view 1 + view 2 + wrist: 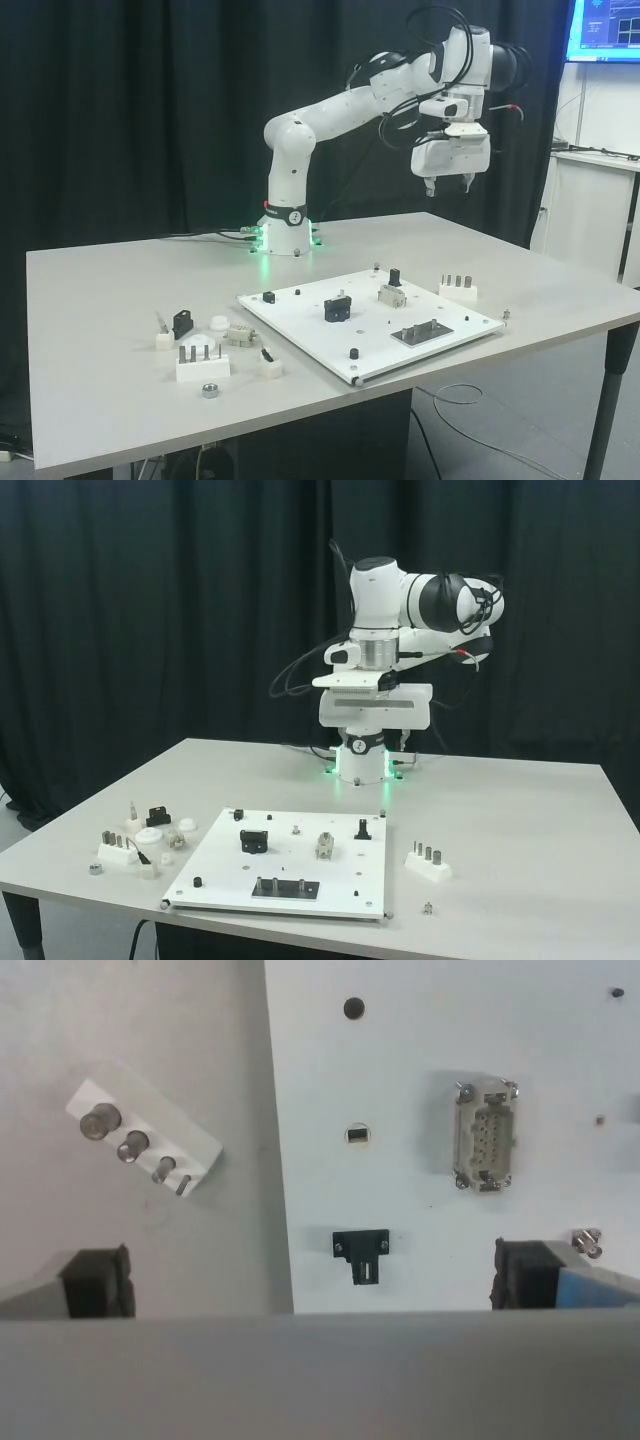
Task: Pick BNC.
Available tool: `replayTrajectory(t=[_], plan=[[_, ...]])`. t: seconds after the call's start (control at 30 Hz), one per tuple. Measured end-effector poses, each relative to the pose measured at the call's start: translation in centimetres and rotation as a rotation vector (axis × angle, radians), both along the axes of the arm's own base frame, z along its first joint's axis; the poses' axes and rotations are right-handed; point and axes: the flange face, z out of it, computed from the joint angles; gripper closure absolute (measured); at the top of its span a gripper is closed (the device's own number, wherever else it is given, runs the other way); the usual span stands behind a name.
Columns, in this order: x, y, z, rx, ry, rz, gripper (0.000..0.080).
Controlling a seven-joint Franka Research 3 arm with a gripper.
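Bright, even light from overhead in both room views, soft enough that the table gets only faint shadows under the small parts. Black curtain soaks up everything behind, so the white arm pops hard. Green glow at the arm's base, spilling a bit onto the tabletop. Screen in the corner glaring, nearly blown out. Wrist view flatter and washed out: board almost pure white, little contrast, close-up housing across the near edge blurry. Short soft shadows beside the pin block.
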Motion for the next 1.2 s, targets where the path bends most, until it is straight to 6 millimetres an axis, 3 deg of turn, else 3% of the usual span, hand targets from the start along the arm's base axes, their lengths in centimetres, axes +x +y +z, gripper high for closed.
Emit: replayTrajectory(t=[1.2], plan=[[0.39, -0.85, -0.09, -0.019, -0.014, -0.02, 0.0003]])
